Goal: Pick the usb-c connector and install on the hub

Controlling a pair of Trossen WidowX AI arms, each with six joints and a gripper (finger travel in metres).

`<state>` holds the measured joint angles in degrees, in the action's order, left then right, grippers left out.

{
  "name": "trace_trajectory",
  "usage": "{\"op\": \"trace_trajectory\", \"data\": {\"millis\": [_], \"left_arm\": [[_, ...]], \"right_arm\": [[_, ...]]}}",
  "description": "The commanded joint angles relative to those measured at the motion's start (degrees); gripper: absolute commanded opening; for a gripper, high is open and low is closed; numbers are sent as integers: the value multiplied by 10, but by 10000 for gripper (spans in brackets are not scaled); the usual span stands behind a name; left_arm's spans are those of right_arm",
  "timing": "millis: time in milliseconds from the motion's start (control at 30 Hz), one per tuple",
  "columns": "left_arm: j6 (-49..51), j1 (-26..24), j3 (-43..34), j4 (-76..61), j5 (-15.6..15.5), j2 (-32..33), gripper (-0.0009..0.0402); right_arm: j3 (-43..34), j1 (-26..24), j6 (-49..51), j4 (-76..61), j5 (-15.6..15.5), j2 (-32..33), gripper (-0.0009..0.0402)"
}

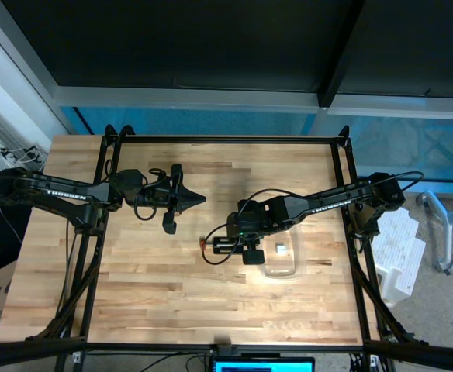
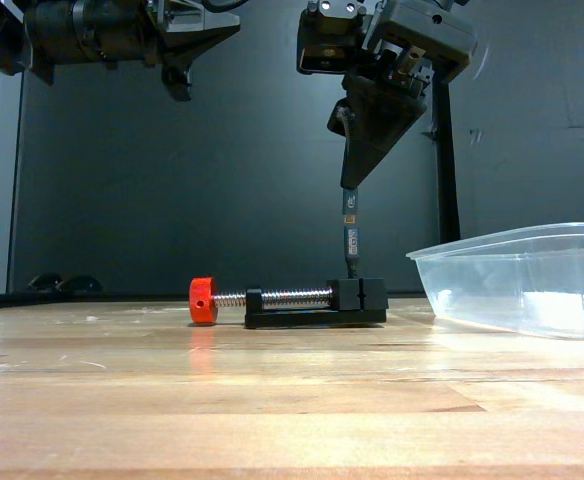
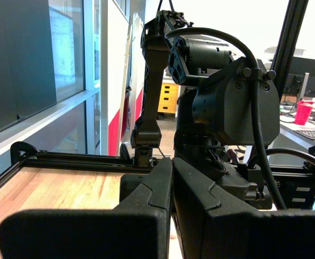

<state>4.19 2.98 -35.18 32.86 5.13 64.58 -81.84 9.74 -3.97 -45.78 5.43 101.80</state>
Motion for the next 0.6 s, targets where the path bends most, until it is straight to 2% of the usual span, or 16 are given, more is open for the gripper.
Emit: {"op": "trace_trajectory", "data": {"millis": [33,600], "left_arm": [[0,0,0,0,0,0,0],[0,0,0,0,0,0,0]], "right_arm": [[1,0,-1,0,0,0,0],[7,0,-2,7,0,0,0]]}}
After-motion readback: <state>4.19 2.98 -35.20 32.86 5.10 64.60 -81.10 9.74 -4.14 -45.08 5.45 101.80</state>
